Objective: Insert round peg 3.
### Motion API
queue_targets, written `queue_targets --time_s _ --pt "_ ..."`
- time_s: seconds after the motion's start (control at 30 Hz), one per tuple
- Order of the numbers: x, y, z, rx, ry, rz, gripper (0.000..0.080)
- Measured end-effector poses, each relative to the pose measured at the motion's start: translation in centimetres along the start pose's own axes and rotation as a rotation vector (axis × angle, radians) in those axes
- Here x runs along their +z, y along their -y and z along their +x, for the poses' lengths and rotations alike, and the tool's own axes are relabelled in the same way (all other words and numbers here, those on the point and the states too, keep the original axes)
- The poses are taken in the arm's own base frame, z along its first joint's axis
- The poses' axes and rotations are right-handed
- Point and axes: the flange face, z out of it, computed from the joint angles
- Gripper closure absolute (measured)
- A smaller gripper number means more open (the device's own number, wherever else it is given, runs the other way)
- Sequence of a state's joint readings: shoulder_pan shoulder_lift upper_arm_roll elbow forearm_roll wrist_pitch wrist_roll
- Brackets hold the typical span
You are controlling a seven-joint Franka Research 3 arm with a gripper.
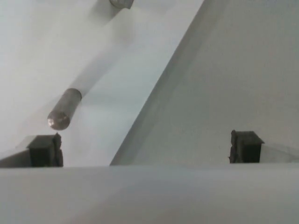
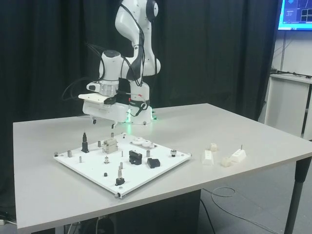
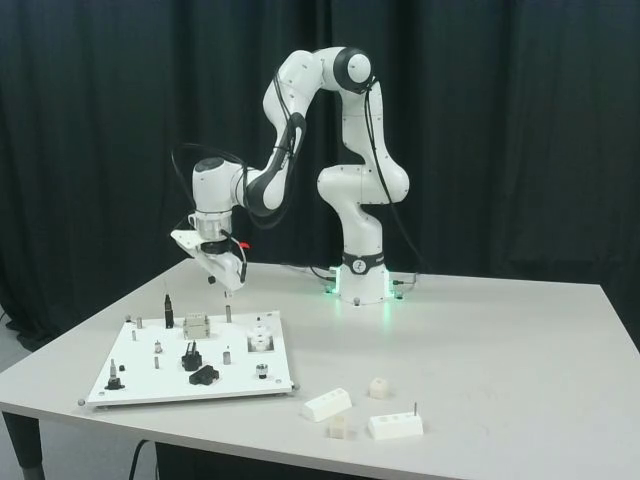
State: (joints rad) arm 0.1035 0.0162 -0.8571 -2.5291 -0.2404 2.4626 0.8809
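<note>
My gripper [image 2: 103, 123] hangs open above the far edge of the white board [image 2: 161, 163], with nothing between its fingers. In the wrist view the two black fingertips [image 1: 44, 149] stand wide apart around the gripper's midpoint [image 1: 145, 148]. A grey round peg [image 1: 65, 109] stands upright on the board close to one fingertip. The second room view shows the gripper [image 3: 220, 287] just above a small grey peg [image 3: 228, 313] at the board's far side. The same peg [image 2: 111, 135] appears below the fingers in the first room view. Another peg end [image 1: 121, 3] shows at the wrist picture's border.
Several pegs and black fixtures [image 2: 135, 157] stand on the board, also a white geared part [image 3: 260, 338]. Loose white blocks [image 2: 207, 157] [image 3: 394, 425] lie on the grey table [image 2: 234, 126] to the board's right. The arm's base [image 3: 362, 280] stands behind the board.
</note>
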Motion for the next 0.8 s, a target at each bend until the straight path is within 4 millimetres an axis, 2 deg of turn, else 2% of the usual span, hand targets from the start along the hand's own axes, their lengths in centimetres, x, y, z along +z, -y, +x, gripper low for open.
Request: queue_targets --time_s 0.8 --pt "1.5 0.2 0.1 0.010 -0.005 -0.010 0.0003"
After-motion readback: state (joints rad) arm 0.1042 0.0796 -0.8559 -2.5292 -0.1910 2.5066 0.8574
